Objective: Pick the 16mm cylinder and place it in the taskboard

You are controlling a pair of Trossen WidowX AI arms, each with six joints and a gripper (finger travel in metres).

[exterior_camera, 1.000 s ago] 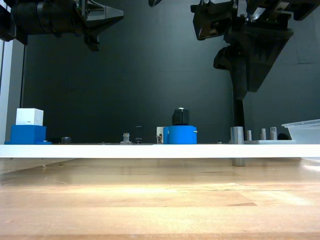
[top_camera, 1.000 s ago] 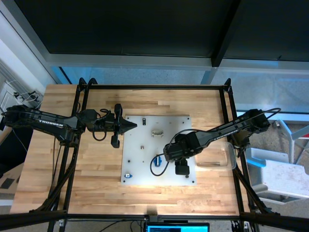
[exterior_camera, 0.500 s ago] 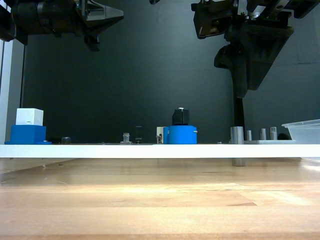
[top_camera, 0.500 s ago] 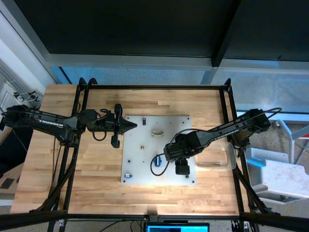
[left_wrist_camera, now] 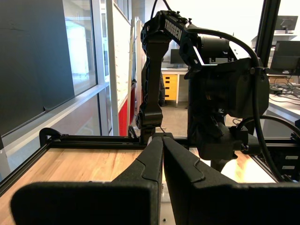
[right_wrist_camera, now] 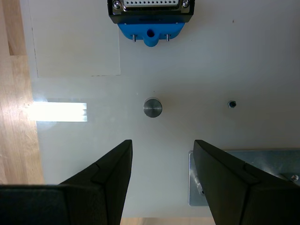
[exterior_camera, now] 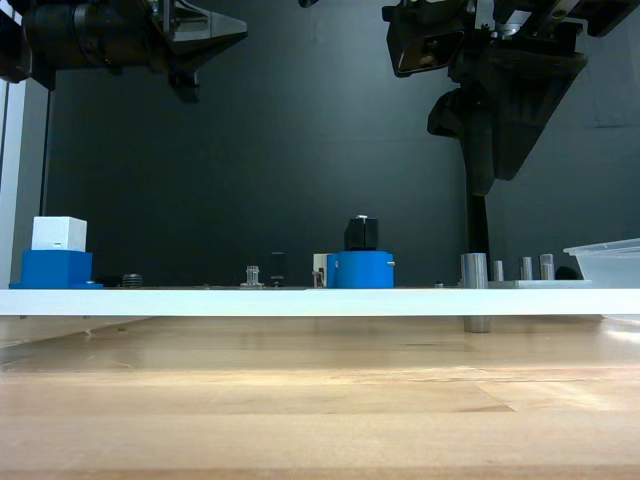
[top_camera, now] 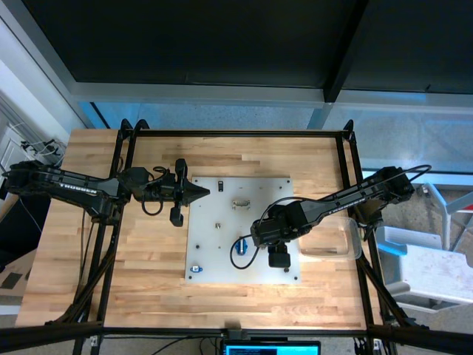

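The 16mm cylinder [right_wrist_camera: 153,107] stands upright in a hole of the white taskboard [right_wrist_camera: 75,42], its round metal top facing the right wrist camera. In the low view the cylinder [exterior_camera: 474,270] pokes through the taskboard [exterior_camera: 200,301]. My right gripper [right_wrist_camera: 161,143] hovers open well above it, pointing down, holding nothing; the low view shows the right gripper [exterior_camera: 482,175] high over the cylinder. My left gripper [top_camera: 205,191] hangs shut and empty over the board's left edge, fingers pressed together [left_wrist_camera: 162,140].
A blue connector fitting [right_wrist_camera: 150,30] and a grey metal block [right_wrist_camera: 234,178] sit on the board near the cylinder. Thinner pins [exterior_camera: 536,267] stand to its right. A clear plastic bin [top_camera: 332,240] lies right of the board. A blue block with a white cube [exterior_camera: 57,255] stands at the left.
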